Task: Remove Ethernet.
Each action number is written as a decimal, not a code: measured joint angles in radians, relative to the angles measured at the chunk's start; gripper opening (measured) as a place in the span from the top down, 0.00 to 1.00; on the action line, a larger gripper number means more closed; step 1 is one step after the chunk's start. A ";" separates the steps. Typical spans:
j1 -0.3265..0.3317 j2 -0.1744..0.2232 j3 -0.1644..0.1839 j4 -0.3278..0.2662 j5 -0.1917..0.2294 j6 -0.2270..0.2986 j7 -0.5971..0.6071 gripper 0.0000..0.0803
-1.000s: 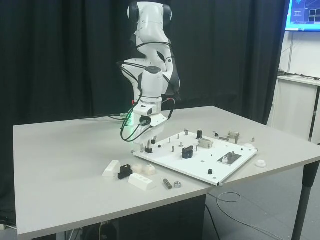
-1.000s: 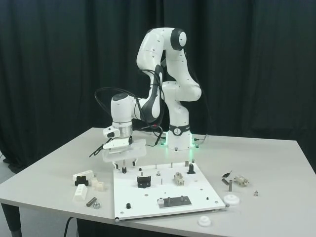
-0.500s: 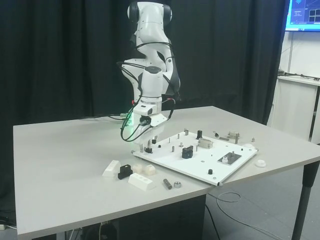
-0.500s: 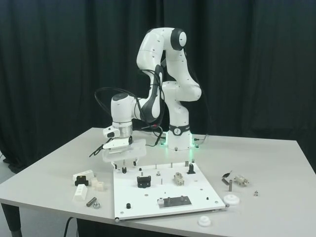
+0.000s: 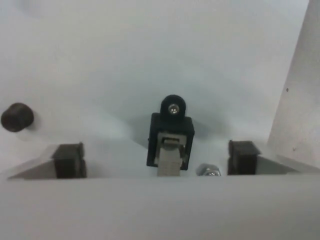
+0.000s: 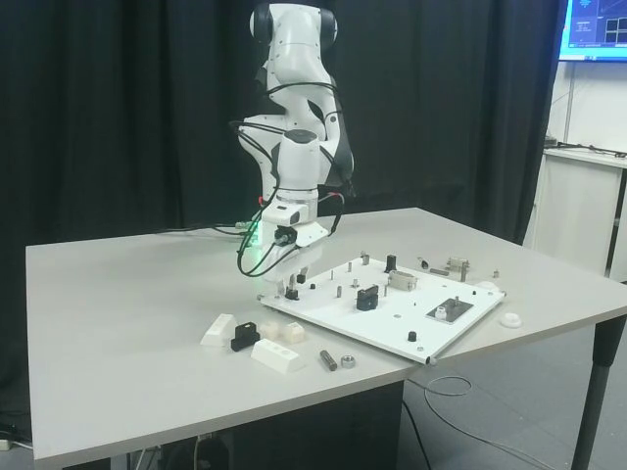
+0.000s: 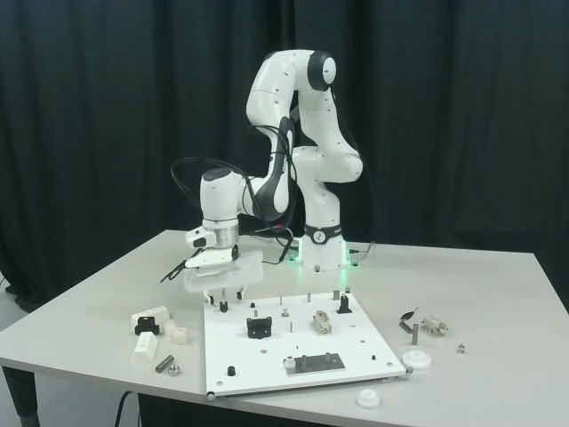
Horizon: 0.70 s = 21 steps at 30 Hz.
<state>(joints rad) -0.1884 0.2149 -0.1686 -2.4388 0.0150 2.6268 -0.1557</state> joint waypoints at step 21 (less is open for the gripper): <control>0.000 0.004 -0.002 0.002 0.013 0.023 0.000 0.90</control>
<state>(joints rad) -0.1886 0.2193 -0.1709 -2.4371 0.0283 2.6495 -0.1556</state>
